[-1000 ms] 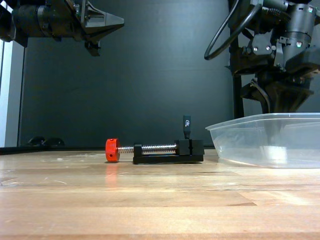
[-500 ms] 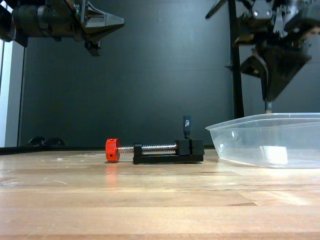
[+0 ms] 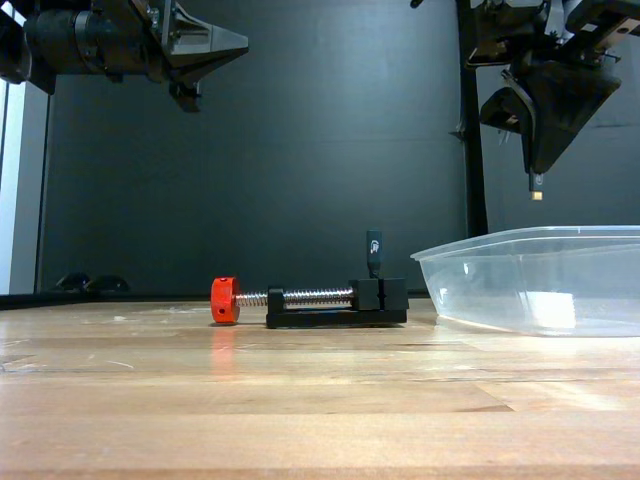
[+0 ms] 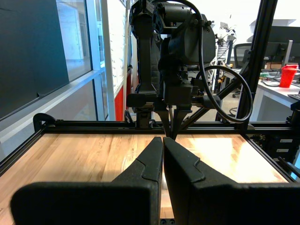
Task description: Pick the USB-C connector and install on taskboard
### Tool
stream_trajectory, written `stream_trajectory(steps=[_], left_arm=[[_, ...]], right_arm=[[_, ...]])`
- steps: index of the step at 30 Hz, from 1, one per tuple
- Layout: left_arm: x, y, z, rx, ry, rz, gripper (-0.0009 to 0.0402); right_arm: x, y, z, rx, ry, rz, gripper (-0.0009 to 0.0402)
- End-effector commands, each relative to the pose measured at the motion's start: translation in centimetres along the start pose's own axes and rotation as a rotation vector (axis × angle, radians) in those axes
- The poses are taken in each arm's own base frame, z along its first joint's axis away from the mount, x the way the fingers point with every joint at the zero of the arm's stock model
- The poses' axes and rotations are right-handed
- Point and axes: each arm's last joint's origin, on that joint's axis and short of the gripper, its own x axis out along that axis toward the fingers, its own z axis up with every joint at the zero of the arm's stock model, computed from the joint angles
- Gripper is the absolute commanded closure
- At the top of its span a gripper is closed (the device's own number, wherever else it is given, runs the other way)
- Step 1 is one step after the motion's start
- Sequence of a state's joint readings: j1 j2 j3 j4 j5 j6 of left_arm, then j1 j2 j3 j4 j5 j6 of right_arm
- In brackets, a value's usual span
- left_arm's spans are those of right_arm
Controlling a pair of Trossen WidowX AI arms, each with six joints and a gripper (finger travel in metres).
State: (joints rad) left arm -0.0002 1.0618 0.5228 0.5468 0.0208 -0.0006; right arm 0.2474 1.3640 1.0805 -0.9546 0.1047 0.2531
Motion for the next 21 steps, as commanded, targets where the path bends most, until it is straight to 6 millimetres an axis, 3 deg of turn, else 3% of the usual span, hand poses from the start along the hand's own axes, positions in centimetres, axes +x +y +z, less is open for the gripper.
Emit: stream_trajectory(steps=[1, 21], left_arm=[[0.0, 0.0, 0.0, 0.0, 0.0, 0.0, 0.0393], [0.0, 0.0, 0.0, 0.0, 0.0, 0.0, 0.0393]], right_arm=[[0.0, 0.0, 0.6, 0.015, -0.006, -0.008, 0.0393], [0.8, 1.0, 4.9, 0.027, -0.015, -0.011, 0.0393]])
